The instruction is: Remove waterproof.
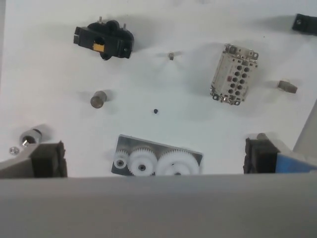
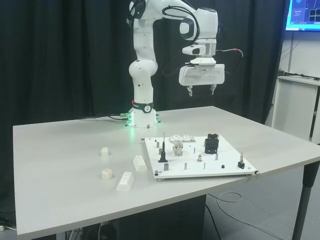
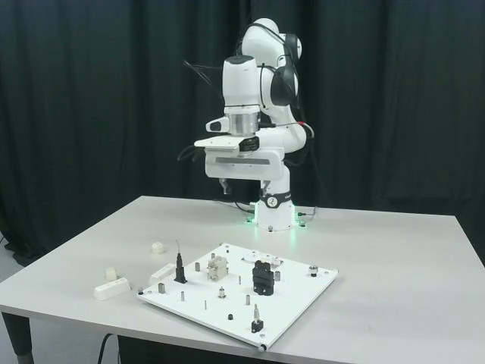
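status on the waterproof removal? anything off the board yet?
Nothing looks done: the black connector sits on the white board, untouched. In hand: nothing; the end effector hangs open high above the board, holding no part. Left: descend, grasp and lift. Which board part is the waterproof one, I cannot tell for sure.

Bright, even overhead light; soft shadows beside parts on the white board (image 1: pixel 59 74).

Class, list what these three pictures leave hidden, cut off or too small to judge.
- Gear plate: wrist view, its near edge hidden behind the grey gripper body.
- Black part: wrist view, cut off by the picture's edge.
- Gripper: both room views, too small to tell whether it is open or shut.
- Board parts: room views, too small to identify.
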